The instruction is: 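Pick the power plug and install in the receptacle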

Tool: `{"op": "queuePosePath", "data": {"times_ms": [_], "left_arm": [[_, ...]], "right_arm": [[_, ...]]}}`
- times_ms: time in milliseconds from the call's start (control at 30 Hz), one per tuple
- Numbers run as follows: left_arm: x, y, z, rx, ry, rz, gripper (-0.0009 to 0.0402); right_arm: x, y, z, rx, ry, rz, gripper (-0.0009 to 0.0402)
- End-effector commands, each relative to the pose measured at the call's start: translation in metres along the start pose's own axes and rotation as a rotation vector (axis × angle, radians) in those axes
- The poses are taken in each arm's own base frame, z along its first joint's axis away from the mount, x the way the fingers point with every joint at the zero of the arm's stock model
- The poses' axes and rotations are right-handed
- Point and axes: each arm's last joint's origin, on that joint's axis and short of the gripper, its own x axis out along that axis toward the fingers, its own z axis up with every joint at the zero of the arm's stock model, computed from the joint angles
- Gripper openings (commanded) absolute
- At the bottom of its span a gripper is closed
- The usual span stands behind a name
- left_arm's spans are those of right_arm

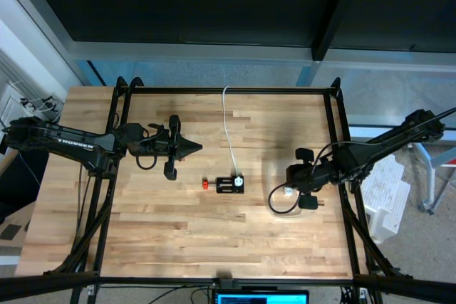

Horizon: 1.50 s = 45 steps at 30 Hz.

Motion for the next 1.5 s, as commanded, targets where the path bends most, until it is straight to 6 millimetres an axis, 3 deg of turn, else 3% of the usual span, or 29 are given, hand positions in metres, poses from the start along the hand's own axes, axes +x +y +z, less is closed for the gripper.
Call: {"op": "queuePosePath", "data": {"times_ms": [33,333,933,1233,1500], "left_arm": [[0.000,0.000,0.000,0.000,0.000,0.000,0.0000],[0.000,0.000,0.000,0.000,0.000,0.000,0.0000],[0.000,0.000,0.000,0.000,0.000,0.000,0.0000],[0.000,0.000,0.000,0.000,0.000,0.000,0.0000],[0.000,0.000,0.000,0.000,0.000,0.000,0.0000]], "right_arm": [[-0.008,-0.004,0.014,-0.027,0.017,-0.017,0.0000],[-0.003,-0.007,0.059,-0.015,0.057,-0.003,0.0000],[0.040,-0.002,0.134,-0.069,0.024,-0.060,0.0000],[0.057,-0.004,0.157,-0.082,0.026,-0.063,0.0000],[0.062,-0.004,0.158,-0.095,0.030,-0.062,0.0000]]}}
